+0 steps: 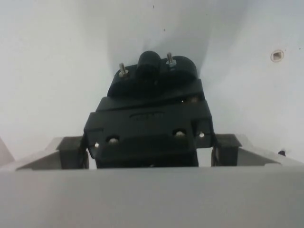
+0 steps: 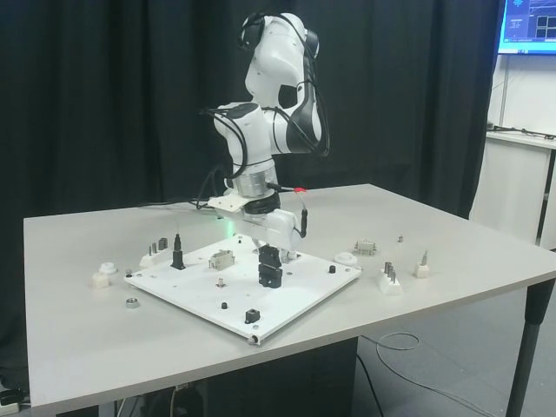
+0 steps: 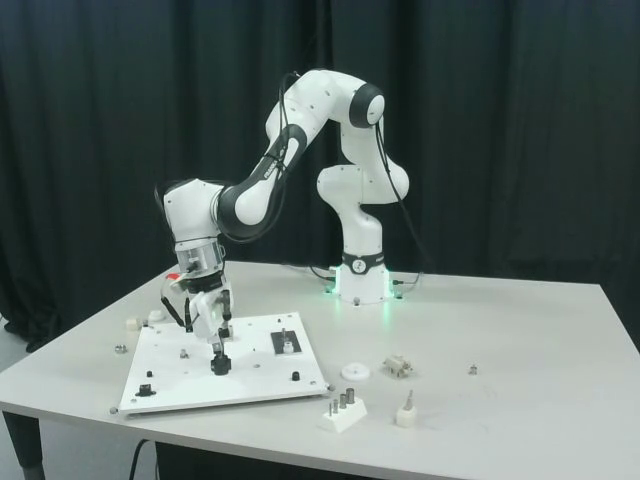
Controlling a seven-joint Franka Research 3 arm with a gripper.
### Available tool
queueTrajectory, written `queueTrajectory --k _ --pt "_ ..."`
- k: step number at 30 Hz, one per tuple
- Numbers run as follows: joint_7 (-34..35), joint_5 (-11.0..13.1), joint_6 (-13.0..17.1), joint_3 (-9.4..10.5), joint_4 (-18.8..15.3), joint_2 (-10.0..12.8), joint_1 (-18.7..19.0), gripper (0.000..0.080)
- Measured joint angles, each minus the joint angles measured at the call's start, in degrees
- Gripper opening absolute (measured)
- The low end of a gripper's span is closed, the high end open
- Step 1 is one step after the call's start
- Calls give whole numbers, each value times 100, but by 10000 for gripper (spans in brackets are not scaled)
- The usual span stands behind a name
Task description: Insert D-SUB.
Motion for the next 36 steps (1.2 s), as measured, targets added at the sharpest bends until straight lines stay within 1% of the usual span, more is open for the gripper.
queueTrajectory --k 11,22,36 --pt "24 -23 11 -8 -4 0 14 570" --pt "140 -136 21 -52 -12 -1 114 570" --pt "310 -421 172 -89 -37 -1 239 570"
